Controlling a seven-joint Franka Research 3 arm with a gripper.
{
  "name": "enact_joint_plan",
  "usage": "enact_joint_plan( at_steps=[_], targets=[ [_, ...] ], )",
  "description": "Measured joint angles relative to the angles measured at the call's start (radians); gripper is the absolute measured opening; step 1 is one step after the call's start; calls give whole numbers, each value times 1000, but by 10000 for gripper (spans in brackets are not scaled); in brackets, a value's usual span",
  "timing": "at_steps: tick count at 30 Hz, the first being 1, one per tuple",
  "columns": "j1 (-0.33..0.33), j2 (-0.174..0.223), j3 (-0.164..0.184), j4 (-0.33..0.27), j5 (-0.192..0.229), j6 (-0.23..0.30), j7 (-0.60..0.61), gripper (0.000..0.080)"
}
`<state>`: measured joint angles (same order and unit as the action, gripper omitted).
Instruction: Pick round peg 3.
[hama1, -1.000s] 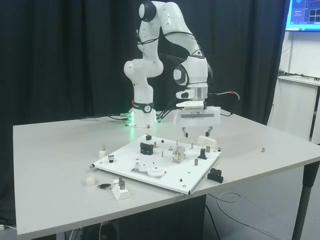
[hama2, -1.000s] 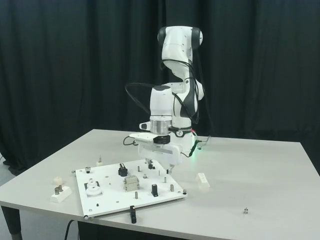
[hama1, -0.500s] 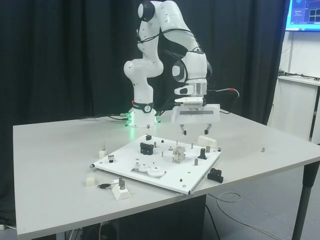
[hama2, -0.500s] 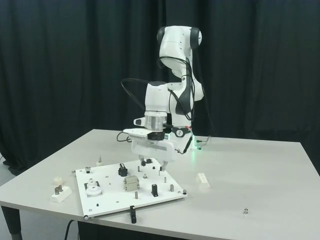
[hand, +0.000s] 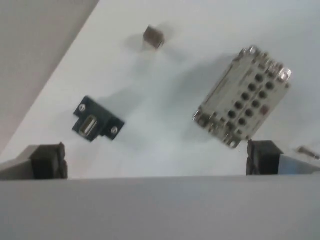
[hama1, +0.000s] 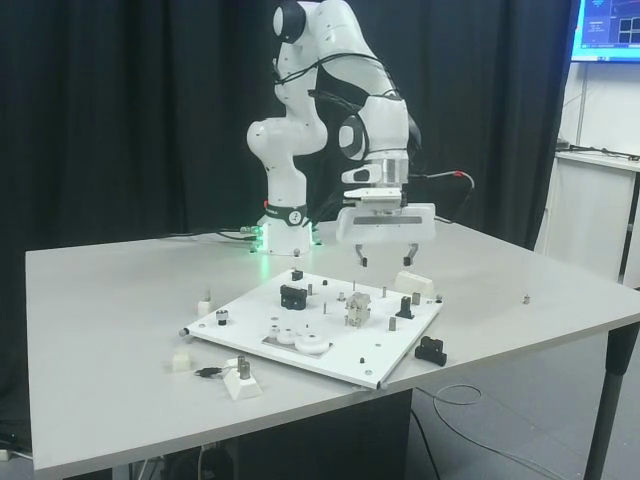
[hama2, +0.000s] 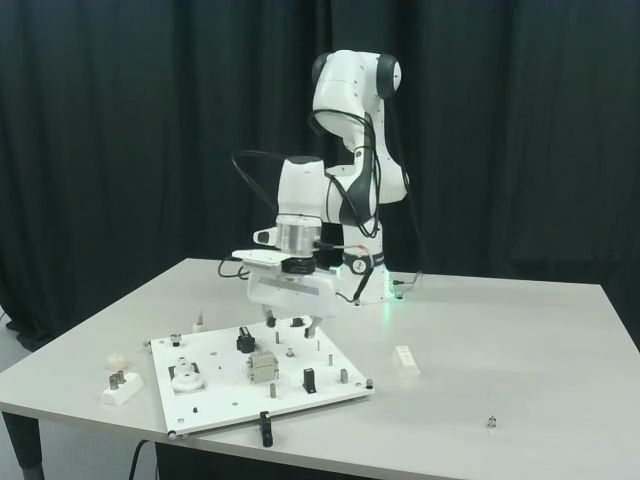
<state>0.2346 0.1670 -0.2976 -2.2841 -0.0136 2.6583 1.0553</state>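
Hanging behind everything, black curtains (hama2: 120, 130) close off the room, with a lit monitor (hama1: 606, 30) high in one corner — its writing too small to read. Below, the grey surface (hama1: 110, 300) carries the white arm (hama2: 345, 150) and a flat white assembly board (hama1: 330, 325) set with small fixtures. Above the board hovers the gripper (hama1: 383, 259), fingers spread apart and empty. Several short grey pegs stand on the board; which is round peg 3 cannot be told.
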Motion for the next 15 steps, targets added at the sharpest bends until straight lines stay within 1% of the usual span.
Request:
enact_joint_plan(
  at_steps=[4, 8, 12, 15],
  targets=[
    [-16, 7, 0, 22, -1, 0, -31, 800],
    [-39, 22, 0, 57, -6, 0, -64, 800],
    [-70, 48, 0, 103, -15, 0, -94, 800],
    [-98, 75, 0, 146, -20, -1, -121, 800]
  ],
)
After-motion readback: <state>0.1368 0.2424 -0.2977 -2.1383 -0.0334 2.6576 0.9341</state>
